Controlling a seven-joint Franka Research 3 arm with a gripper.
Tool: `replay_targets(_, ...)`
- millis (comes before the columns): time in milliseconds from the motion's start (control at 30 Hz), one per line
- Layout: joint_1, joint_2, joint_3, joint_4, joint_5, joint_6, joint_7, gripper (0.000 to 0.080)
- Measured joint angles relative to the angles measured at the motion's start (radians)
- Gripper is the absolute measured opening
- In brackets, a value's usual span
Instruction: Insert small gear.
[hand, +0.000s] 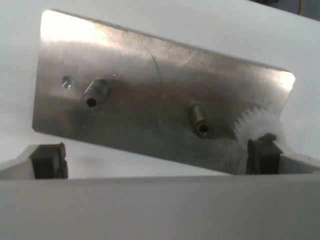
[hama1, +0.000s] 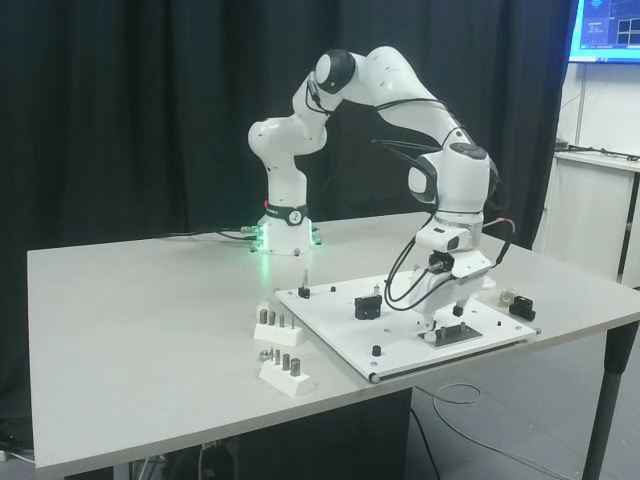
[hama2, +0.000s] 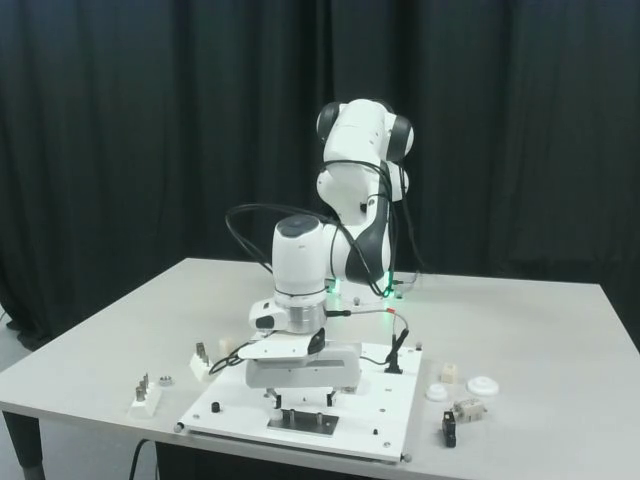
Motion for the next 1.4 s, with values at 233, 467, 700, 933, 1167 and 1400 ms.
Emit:
replay_targets(233,0.000,0.000,0.002,0.002,0.005,0.000,0.000,0.0800)
replay_targets(467,-0.001,-0.004,0.003,0.003,0.008,-0.004,0.000,0.0800)
replay_targets(700,-0.004,-0.019,-0.001,0.003,0.007,-0.024,0.000,0.0800)
replay_targets(933,-0.006,-0.035,-0.004,0.003,0.006,-0.044,0.000,0.0800)
replay_targets(1167,-0.008,-0.044,-0.006,0.003,0.005,-0.049,0.000,0.0800)
replay_targets(1400,-0.010,-0.046,-0.008,0.003,0.005,-0.049,0.000,0.0800)
